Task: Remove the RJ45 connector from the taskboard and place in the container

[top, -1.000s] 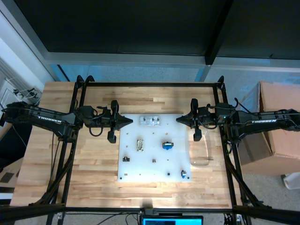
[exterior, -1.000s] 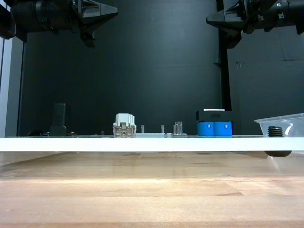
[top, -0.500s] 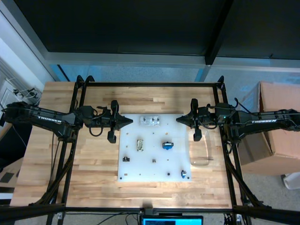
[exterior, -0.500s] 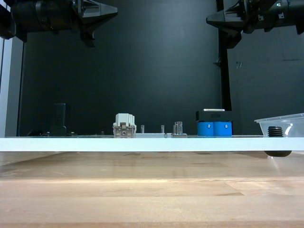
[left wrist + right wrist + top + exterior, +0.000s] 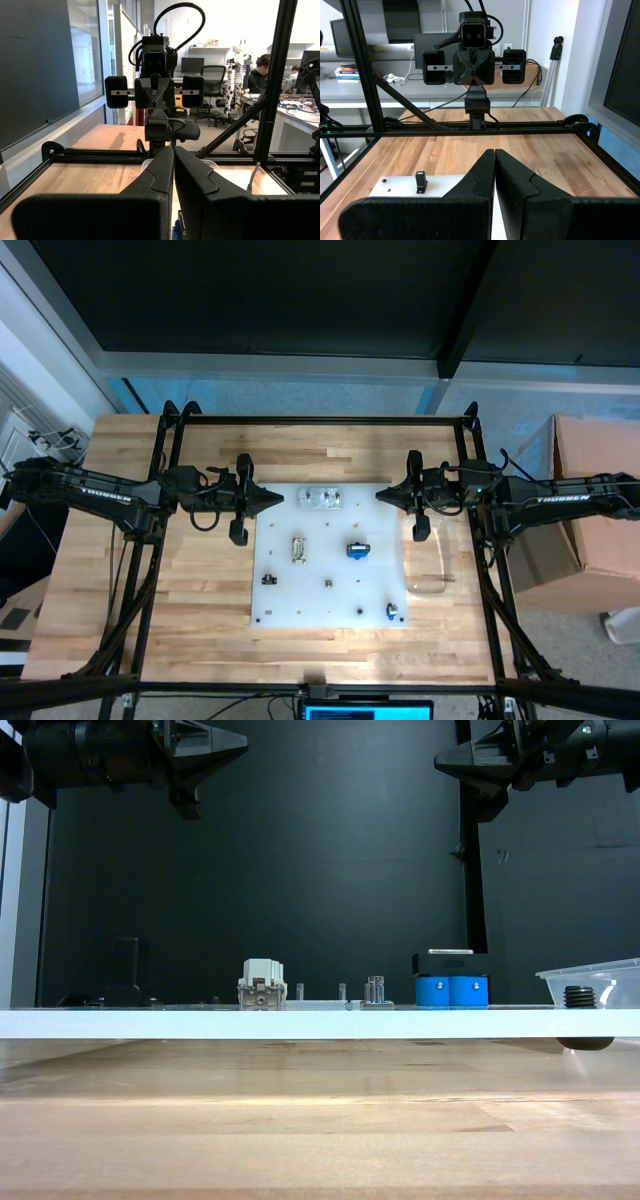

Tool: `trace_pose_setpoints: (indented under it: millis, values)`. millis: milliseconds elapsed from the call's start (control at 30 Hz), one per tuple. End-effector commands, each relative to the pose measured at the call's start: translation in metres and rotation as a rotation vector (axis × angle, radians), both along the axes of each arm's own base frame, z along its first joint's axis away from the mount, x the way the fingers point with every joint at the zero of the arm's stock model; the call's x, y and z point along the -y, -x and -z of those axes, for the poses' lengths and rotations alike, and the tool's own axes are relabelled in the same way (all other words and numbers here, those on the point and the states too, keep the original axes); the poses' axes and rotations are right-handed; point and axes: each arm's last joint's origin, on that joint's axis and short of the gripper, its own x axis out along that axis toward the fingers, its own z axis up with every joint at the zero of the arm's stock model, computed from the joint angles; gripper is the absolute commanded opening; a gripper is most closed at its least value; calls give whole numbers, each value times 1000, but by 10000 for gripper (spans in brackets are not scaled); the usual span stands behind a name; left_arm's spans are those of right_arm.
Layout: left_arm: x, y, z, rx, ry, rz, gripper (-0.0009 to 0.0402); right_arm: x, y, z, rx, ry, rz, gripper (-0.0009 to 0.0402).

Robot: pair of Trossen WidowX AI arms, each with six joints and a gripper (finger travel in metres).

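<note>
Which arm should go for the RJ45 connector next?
Right, likely. Left gripper and right gripper both hover shut, high above the taskboard's far corners, holding nothing. I cannot tell which board part is the RJ45 connector, but the container lies at the board's right edge.

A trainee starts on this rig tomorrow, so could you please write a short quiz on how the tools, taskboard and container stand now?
1. True or false: the left tool holds a part from the taskboard.
2. The right tool is: A) touching the board; B) raised near the board's far right corner, shut and empty; C) lowered beside the board.
3. Fill in: the clear container lies beside the board's ___ edge.
Key: 1 false, it is shut and empty, raised near the board's far left corner. 2 B. 3 right. Neither tool holds the RJ45 connector; which board part it is cannot be told.
</note>
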Motion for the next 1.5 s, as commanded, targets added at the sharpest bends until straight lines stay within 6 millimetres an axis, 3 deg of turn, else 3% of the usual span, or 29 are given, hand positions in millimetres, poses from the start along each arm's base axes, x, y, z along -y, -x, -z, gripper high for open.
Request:
trace_pose_setpoints:
  millis: [33,267,567,967,1133,1500]
  values:
    - [0,0,0,1,0,0,0,0,0,0,1,0,0,0]
    - [0,0,0,0,0,0,0,-2,0,1,-7,-62,-38,0]
    - [0,0,0,0,0,0,0,-17,4,19,-259,-138,-94,0]
    - [0,0,0,0,0,0,0,-60,22,41,-520,-183,-158,0]
    - [0,0,0,0,0,0,0,-77,28,41,-655,-147,-185,0]
    - [0,0,0,0,0,0,0,-117,10,32,-968,-39,-183,0]
